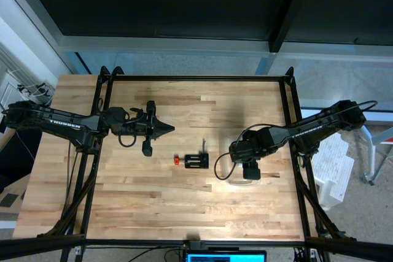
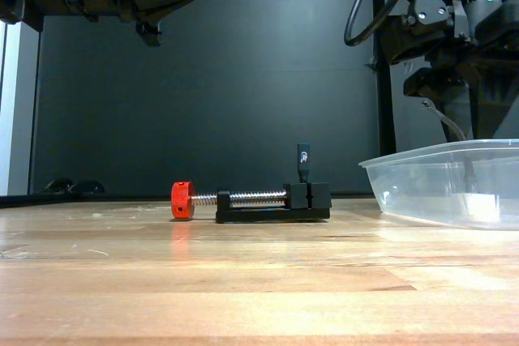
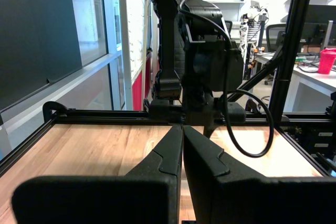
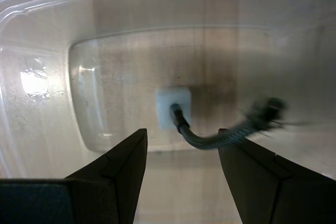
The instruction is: Pick the USB-C connector and install on taskboard
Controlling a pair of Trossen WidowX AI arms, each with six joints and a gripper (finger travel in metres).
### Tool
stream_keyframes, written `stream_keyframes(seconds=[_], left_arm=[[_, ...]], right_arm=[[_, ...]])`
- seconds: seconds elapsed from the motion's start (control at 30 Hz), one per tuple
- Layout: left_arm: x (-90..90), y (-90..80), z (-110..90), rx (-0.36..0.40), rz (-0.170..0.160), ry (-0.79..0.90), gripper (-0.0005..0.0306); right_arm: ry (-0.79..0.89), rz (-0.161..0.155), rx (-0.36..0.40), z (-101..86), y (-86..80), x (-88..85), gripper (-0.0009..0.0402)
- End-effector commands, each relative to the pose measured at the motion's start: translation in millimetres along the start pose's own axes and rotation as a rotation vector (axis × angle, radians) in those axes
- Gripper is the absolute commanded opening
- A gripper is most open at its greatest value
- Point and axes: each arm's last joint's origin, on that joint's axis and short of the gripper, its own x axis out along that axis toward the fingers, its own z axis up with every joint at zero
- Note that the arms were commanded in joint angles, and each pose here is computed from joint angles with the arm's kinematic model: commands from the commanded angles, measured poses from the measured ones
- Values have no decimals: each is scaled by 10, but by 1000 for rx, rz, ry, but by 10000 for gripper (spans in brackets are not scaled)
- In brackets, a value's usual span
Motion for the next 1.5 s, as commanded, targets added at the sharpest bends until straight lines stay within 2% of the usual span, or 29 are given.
stream_keyframes(seconds=[0.03,0.5,1.5], left_arm=[[1,0,-1,0,0,0,0],[0,0,0,0,0,0,0],[1,0,-1,0,0,0,0]], right_arm=[[-5,2,-3,-14,8,42,185],[-13,5,-6,-19,23,258,181],[-10,3,2,-22,19,314,69]])
